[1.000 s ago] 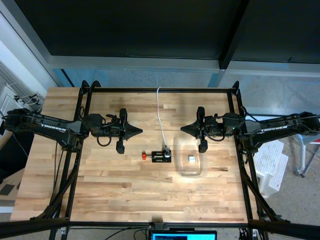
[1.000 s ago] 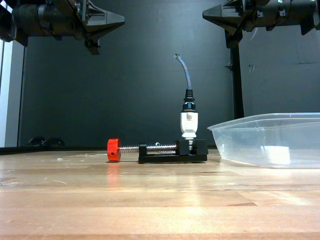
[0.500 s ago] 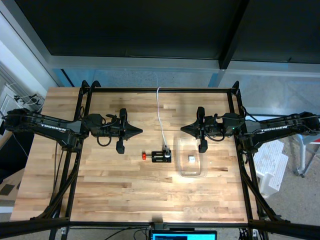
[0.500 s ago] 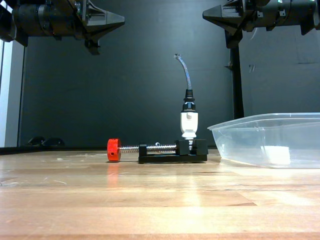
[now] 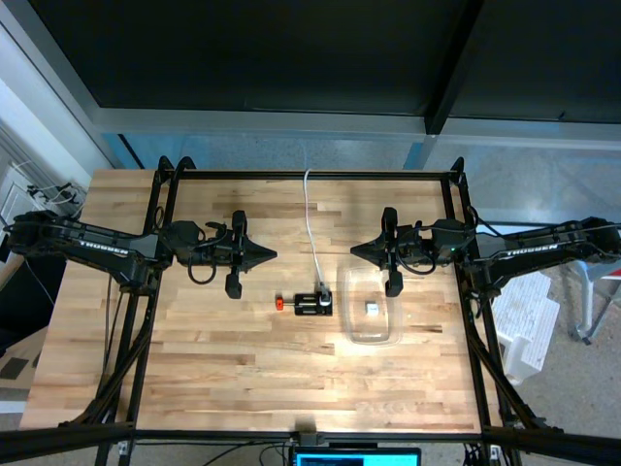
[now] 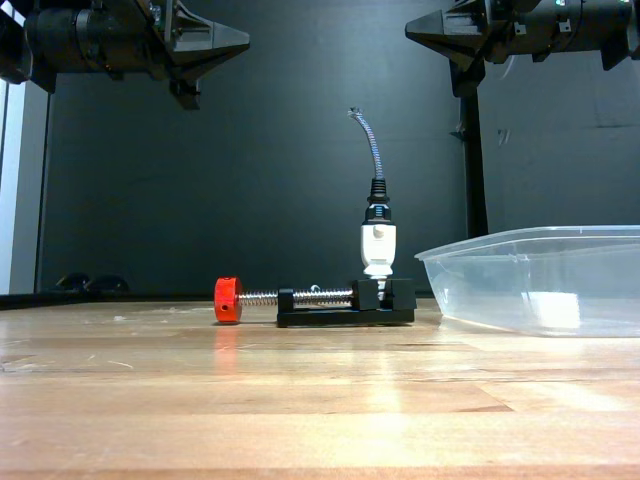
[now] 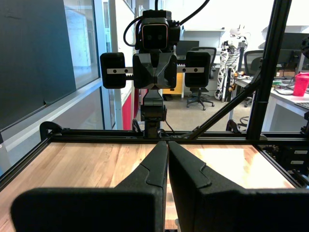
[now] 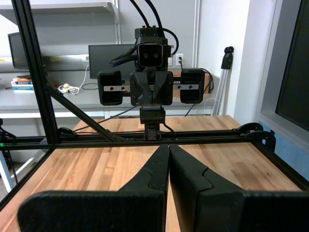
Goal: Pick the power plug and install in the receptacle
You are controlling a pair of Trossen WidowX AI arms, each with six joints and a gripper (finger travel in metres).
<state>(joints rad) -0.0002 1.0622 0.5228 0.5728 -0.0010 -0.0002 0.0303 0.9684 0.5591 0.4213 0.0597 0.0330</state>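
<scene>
Looking into the clear tray [image 5: 376,332], we see a small white-grey block [image 5: 371,308]. The receptacle [image 6: 378,248] stands clamped in the vise [image 6: 345,300] beside it; we cannot find the power plug. Left gripper [image 5: 273,255] and right gripper [image 5: 353,250] hover above, fingers pressed together.

Smooth pale wood table [image 5: 243,369], clear glossy plastic tray [image 6: 500,285], white plastic receptacle [image 6: 378,245] — matt black left gripper [image 5: 275,255] and right gripper [image 5: 352,250]

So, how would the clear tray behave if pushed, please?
The tray looks thin, so likely light and flexible. It sits loose on the smooth table, so probably slides. Left hand and right hand hang shut high above it.
</scene>
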